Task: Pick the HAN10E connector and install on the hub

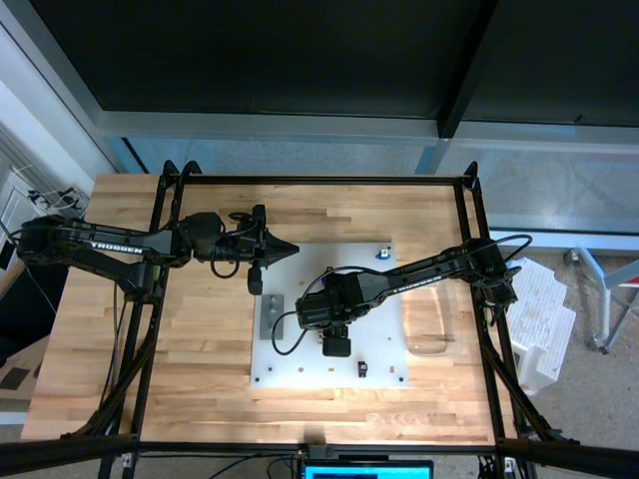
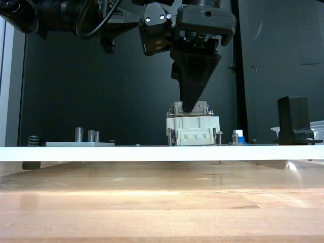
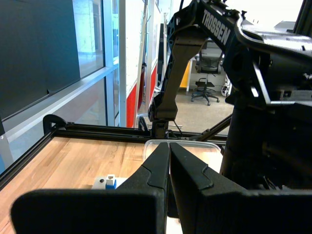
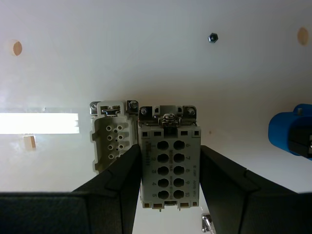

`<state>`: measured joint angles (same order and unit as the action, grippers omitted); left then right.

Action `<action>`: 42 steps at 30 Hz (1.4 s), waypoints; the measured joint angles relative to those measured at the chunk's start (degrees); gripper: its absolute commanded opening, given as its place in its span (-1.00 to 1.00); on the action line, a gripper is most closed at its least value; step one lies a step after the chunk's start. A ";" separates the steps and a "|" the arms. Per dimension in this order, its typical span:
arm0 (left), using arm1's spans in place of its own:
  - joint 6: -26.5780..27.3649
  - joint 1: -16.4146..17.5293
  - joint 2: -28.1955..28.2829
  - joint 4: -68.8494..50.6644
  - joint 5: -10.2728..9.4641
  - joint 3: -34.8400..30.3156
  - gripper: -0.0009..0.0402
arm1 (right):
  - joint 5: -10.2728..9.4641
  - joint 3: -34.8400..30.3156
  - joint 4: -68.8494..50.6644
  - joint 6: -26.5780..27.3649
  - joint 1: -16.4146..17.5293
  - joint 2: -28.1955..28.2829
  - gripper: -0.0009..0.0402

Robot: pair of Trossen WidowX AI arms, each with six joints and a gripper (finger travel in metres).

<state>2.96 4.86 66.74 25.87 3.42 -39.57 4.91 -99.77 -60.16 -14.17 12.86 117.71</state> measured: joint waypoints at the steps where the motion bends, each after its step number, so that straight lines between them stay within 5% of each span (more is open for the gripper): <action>1: -0.02 0.00 0.00 0.00 0.02 0.00 -0.96 | 0.00 0.00 0.02 0.07 0.00 0.04 -0.81; 30: -0.02 0.00 0.00 -0.04 0.00 0.00 -0.96 | 0.00 3.34 3.41 1.25 -0.37 0.07 -0.81; 42: 0.00 0.00 0.00 -0.04 0.00 0.00 -0.96 | 0.00 3.34 3.41 1.25 -0.42 0.04 -0.45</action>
<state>2.96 4.86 66.74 25.82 3.42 -39.57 4.91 -96.42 -56.75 -12.93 12.45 117.75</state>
